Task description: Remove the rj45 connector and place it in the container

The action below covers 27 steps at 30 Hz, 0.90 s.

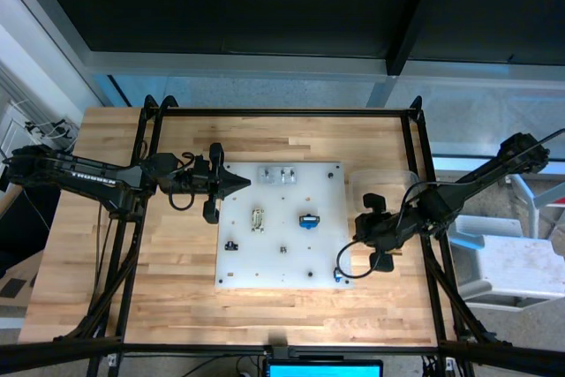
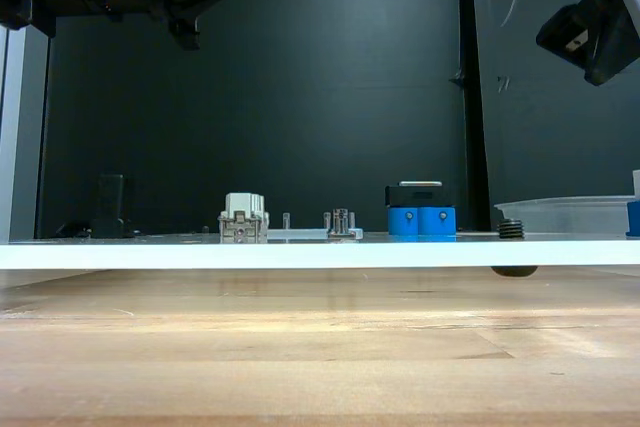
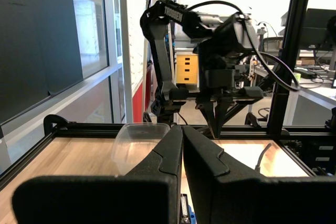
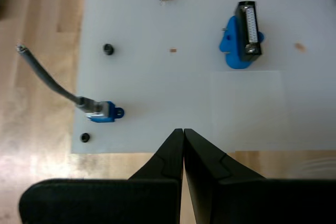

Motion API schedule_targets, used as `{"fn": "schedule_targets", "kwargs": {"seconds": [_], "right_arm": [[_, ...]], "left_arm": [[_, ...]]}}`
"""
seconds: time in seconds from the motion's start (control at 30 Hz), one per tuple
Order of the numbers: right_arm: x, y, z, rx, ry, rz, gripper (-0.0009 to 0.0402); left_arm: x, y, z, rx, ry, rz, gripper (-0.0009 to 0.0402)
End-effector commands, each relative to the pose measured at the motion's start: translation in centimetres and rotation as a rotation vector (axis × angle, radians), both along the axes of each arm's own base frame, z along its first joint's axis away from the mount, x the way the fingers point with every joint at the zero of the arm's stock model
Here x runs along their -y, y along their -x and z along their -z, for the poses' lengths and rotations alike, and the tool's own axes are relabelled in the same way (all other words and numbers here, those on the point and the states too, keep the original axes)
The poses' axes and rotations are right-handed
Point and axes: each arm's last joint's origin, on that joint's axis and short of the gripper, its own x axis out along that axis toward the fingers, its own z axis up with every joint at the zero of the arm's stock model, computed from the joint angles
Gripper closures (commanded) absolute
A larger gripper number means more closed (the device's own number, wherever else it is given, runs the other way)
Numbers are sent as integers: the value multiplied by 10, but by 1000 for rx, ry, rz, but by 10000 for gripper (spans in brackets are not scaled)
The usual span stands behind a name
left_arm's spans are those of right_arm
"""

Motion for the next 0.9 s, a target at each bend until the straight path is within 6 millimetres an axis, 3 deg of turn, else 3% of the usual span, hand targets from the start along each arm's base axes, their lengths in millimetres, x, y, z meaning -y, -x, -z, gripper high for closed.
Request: {"fn": "schedule_targets", "kwargs": {"seconds": [0.03, 0.53, 0.63, 0.9], "right_arm": [[-10, -2, -5, -29, 20, -1, 393], [-51, -13, 4, -112, 3, 16, 387], [-58, -13, 10, -133, 17, 2, 359], [-71, -21, 22, -137, 17, 1, 240]], "left_arm": [[0, 0, 0, 0, 0, 0, 393], [0, 0, 0, 0, 0, 0, 393], [0, 0, 0, 0, 0, 0, 393], [0, 0, 0, 0, 0, 0, 393]]}}
